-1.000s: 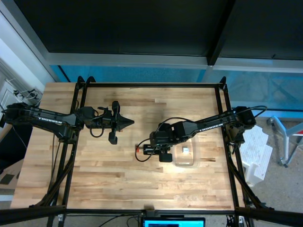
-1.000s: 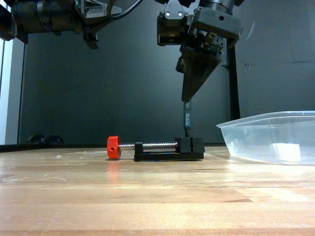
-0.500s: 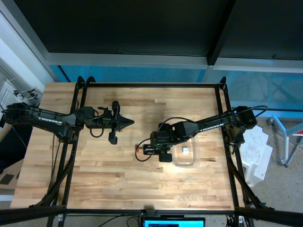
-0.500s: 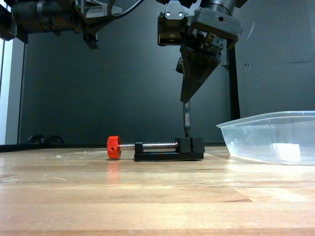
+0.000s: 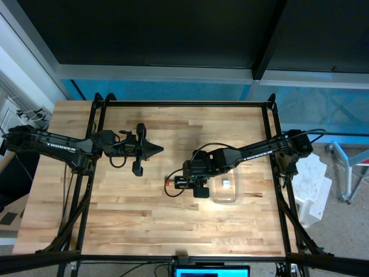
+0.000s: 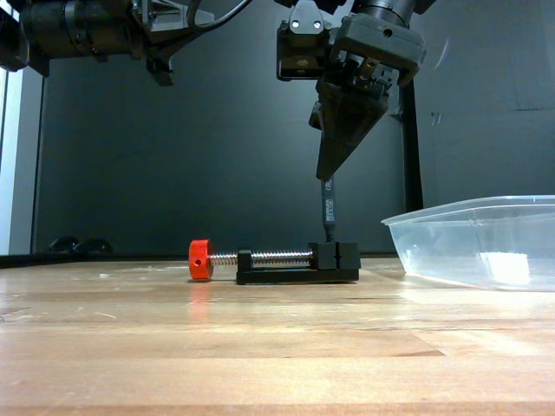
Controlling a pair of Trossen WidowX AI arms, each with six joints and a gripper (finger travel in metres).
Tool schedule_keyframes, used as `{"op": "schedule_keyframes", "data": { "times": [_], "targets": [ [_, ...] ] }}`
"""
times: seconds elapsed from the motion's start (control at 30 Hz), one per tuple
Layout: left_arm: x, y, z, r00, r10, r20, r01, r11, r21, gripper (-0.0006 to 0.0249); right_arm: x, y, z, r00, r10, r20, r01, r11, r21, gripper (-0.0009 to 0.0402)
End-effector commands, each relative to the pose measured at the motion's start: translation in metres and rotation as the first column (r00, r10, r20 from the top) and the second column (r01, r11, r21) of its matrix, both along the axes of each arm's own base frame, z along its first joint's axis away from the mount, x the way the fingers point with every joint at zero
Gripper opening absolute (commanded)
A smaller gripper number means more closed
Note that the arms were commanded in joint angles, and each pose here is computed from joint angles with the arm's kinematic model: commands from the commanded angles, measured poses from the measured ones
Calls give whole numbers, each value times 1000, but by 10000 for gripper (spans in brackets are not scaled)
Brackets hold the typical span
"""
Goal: Pick the usb-c connector and install on the hub
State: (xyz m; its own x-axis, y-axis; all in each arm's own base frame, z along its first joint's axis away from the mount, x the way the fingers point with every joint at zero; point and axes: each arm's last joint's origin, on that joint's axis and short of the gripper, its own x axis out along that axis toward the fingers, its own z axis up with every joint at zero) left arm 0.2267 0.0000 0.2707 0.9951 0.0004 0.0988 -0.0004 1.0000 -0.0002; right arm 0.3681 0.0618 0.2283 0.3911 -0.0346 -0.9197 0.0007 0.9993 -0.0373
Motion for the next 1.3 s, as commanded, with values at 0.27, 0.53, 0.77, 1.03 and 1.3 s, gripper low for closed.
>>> {"op": "schedule_keyframes", "data": {
  "times": [0.27,0.53,0.77,1.03,1.3],
  "targets": [
    [0,0,0,1000,0,0,0,1000,0,0,-4,-1,16,999,-2,51,2,1000,8,153],
    [0,0,0,1000,0,1,0,1000,0,0,-18,-3,32,999,-1,48,1,1000,8,211],
    [0,0,0,1000,0,0,0,1000,0,0,-38,-10,62,994,41,103,-40,999,-10,215],
    [0,0,-1,1000,0,-6,0,1000,0,0,-63,-34,91,972,17,235,-12,1000,-22,187],
    [0,0,-2,1000,0,-21,0,1000,0,0,-89,-43,93,864,11,503,-5,1000,-13,135]
  ]
}}
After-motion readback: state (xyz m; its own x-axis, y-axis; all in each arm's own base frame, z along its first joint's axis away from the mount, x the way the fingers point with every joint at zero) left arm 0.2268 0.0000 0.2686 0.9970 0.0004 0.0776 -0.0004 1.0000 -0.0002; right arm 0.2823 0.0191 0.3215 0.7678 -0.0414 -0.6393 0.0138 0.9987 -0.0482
